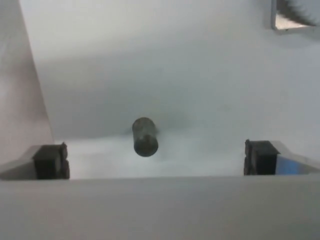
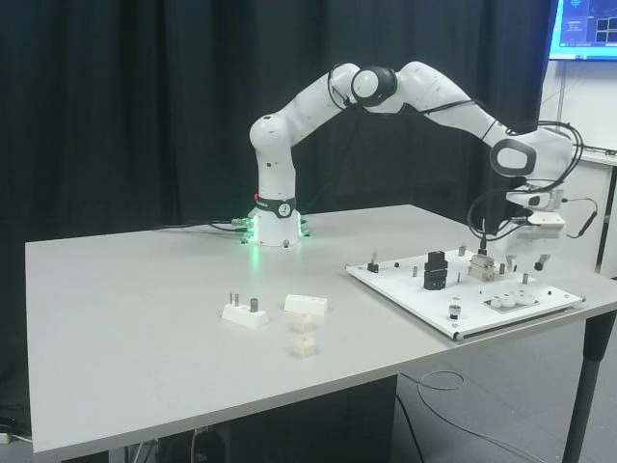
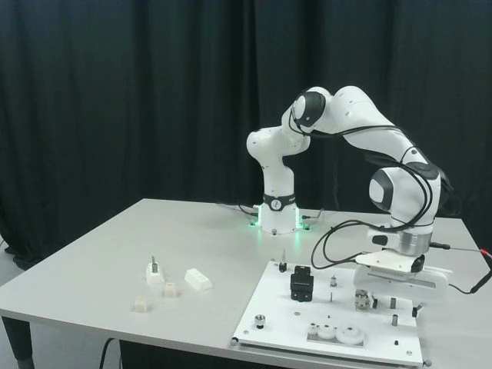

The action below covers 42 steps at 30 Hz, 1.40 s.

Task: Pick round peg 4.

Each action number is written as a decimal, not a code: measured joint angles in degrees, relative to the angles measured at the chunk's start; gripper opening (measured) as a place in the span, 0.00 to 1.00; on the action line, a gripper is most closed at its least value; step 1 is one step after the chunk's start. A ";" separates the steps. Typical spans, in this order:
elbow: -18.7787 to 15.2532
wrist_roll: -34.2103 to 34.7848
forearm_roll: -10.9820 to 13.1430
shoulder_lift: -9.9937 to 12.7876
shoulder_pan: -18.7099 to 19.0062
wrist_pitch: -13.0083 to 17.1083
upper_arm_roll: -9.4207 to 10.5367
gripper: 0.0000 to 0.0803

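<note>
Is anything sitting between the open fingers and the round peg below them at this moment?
Nothing visible does. In the wrist view the round peg stands alone on the white board, with bare surface between it and the gripper, whose fingers are spread wide to either side.

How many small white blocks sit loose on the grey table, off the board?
4: peg holder block, long block, and two cubes nearby, all beside the white board. More may be hidden.

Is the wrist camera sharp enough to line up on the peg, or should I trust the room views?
Wrist view: soft focus, the peg is a dark blur with a faint shadow, and the gripper fingertips are fuzzy. Both room views: evenly lit and sharper, but the pegs on the board look tiny.
</note>
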 joint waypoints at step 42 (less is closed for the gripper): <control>1.32 -0.17 0.00 -0.02 -0.02 -2.12 -1.06 1.00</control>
